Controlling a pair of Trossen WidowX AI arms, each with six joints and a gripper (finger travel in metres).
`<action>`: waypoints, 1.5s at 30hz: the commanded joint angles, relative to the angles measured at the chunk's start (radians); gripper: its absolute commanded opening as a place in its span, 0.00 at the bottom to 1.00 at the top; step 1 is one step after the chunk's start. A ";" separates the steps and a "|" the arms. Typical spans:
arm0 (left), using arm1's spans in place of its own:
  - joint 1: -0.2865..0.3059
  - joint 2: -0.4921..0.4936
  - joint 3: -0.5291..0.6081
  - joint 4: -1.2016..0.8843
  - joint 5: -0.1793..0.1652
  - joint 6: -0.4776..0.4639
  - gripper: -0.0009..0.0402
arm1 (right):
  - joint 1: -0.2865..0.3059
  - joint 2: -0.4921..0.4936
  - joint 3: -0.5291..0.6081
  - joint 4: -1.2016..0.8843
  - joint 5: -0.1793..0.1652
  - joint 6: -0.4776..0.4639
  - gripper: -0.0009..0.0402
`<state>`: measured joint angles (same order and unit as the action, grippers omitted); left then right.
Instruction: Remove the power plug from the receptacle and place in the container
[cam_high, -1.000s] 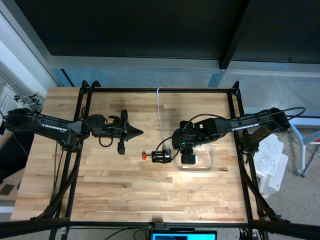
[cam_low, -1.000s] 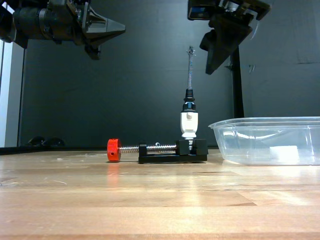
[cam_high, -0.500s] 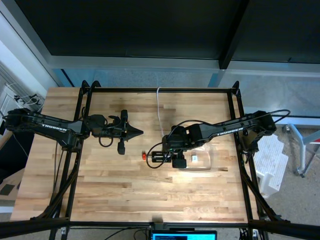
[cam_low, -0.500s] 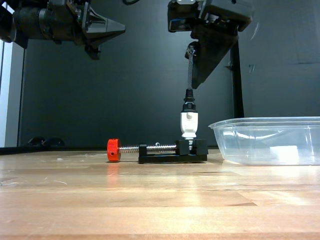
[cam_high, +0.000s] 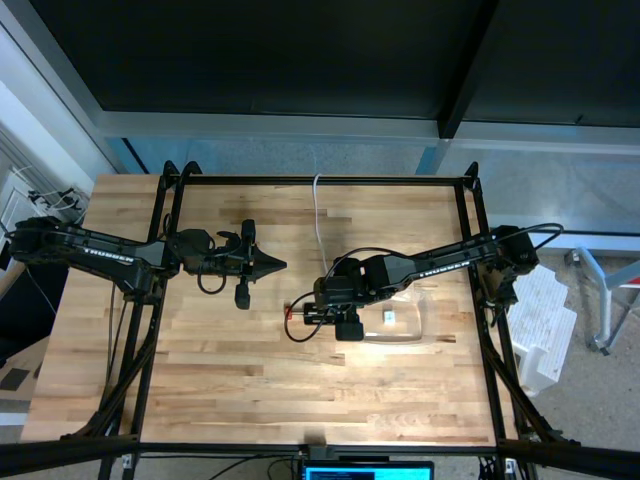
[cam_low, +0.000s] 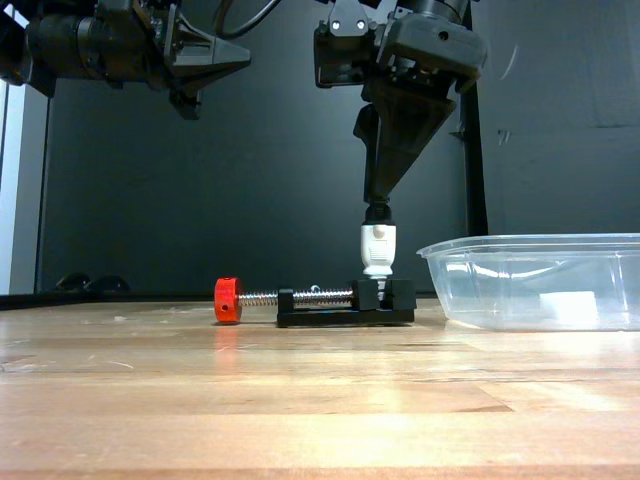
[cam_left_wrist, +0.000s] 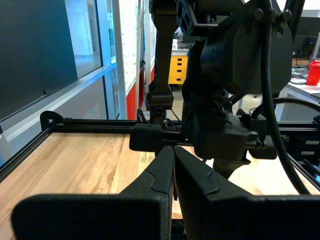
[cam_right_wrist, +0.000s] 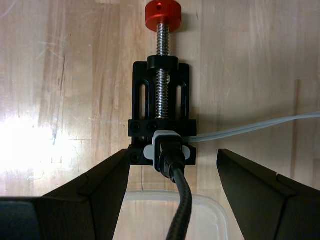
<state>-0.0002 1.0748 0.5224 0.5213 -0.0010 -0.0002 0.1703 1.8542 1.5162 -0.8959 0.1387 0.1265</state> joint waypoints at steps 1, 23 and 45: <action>0.000 0.000 0.000 0.000 0.000 0.000 0.02 | 0.000 0.006 -0.007 0.014 0.000 -0.001 0.61; 0.000 0.000 0.000 0.000 0.000 0.000 0.02 | 0.000 0.004 -0.045 0.058 0.000 -0.001 0.46; 0.000 0.000 0.000 0.000 0.000 0.000 0.02 | 0.000 0.001 -0.052 0.068 -0.005 0.000 0.02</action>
<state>-0.0002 1.0748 0.5228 0.5213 -0.0006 -0.0002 0.1699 1.8565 1.4639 -0.8288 0.1371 0.1253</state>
